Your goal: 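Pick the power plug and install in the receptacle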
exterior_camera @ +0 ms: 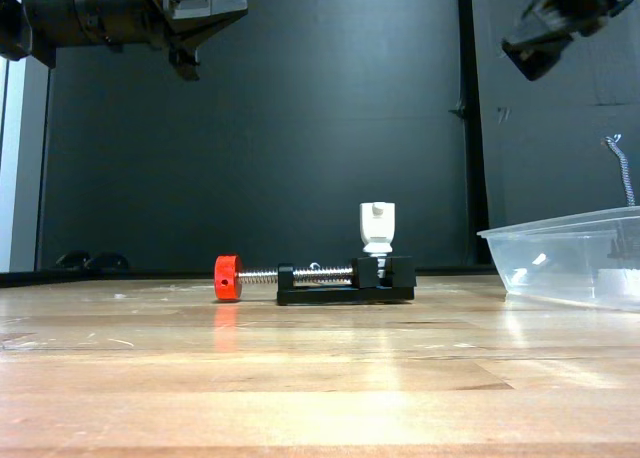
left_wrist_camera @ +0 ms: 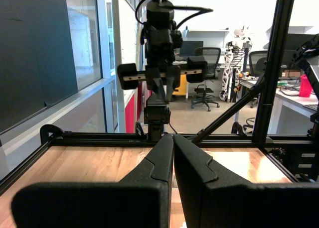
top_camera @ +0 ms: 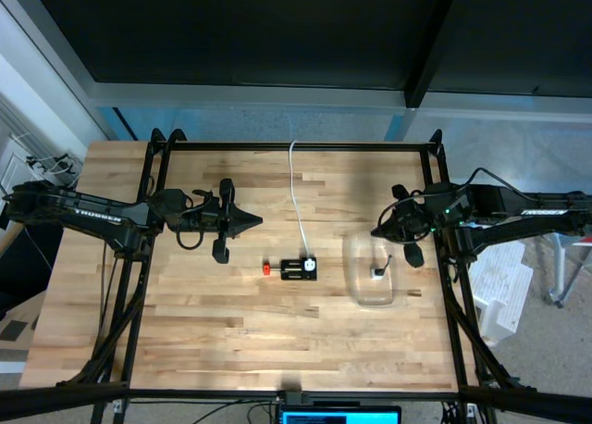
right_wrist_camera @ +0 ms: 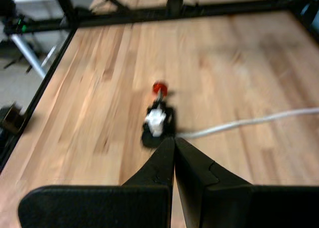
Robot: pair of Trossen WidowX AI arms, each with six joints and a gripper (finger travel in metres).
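Note:
The receptacle [top_camera: 310, 264] is a small white socket held in a black clamp [top_camera: 296, 269] with a red knob [top_camera: 266, 268], near the table's middle. In the low view the receptacle [exterior_camera: 377, 225] stands upright above the clamp [exterior_camera: 345, 279]. The power plug [top_camera: 379, 272] is a small pale piece with a dark lead, lying inside the clear tray [top_camera: 363, 296]. My left gripper [top_camera: 252, 222] hovers shut, left of the clamp and high above the table. My right gripper [top_camera: 376, 231] hovers shut over the tray's far edge. The right wrist view has the receptacle [right_wrist_camera: 155, 119] ahead of the shut fingers [right_wrist_camera: 159, 163].
A thin white cable [top_camera: 297, 197] runs from the table's far edge to the clamp. The clear tray [exterior_camera: 560, 248] sits right of the clamp. A black frame [top_camera: 296, 147] borders the table. In the left wrist view the right arm [left_wrist_camera: 159, 39] faces me beyond the shut fingers [left_wrist_camera: 194, 163].

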